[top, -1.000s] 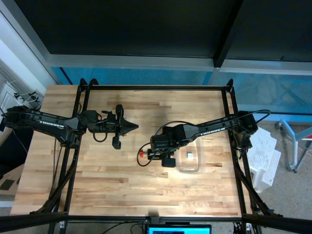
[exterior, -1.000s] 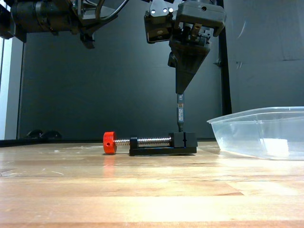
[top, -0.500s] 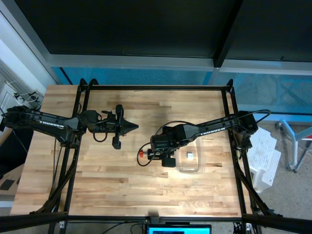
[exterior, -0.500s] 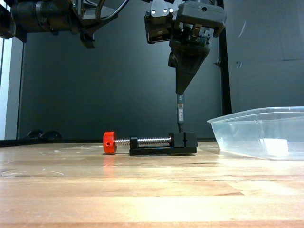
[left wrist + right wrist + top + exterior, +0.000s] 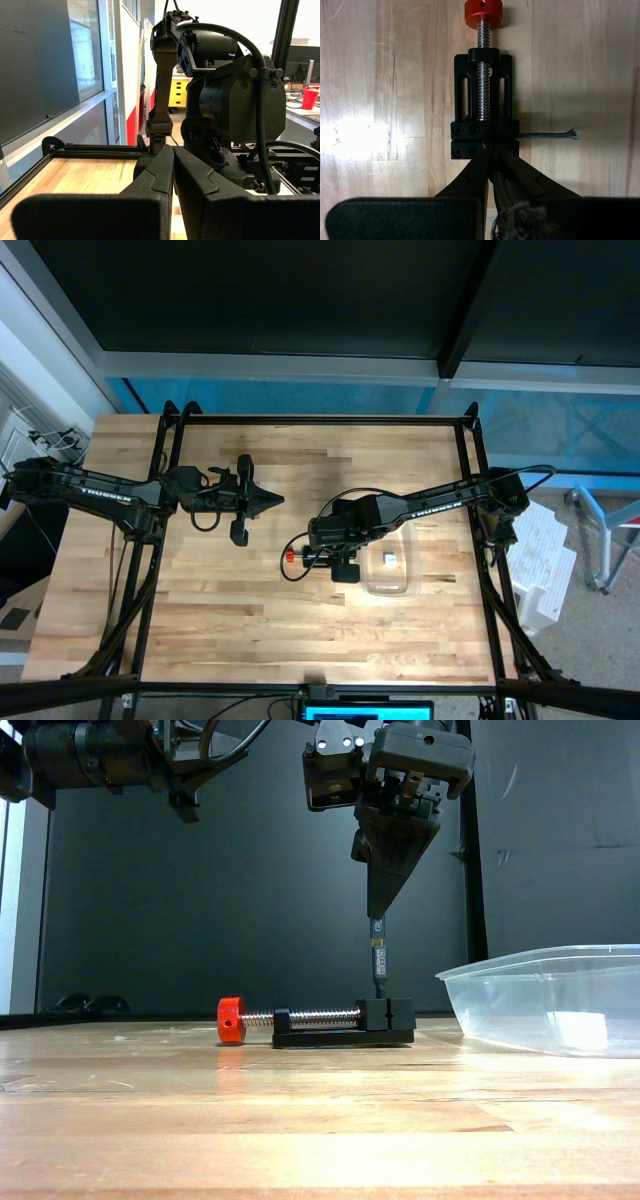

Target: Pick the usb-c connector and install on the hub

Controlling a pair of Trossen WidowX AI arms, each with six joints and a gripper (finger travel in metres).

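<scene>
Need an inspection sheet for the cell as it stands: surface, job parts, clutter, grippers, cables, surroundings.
Surface: pale plank-wood table top.
Job's things: slim grey usb-c connector upright, top in right gripper, lower end meeting black screw clamp with red knob; depth cannot be told.
Clutter: clear plastic tub right of clamp, small white item inside.
Grippers: right gripper above clamp, shut on connector; left gripper shut, raised, off to the left.
Cables: grey braided cord lying out from clamp.
Surroundings: black frame rails; dark wall.

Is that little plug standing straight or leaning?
Upright: the usb-c connector stands vertical, lower end at the clamp, right gripper pinching its top; left gripper hangs high, far left.
</scene>
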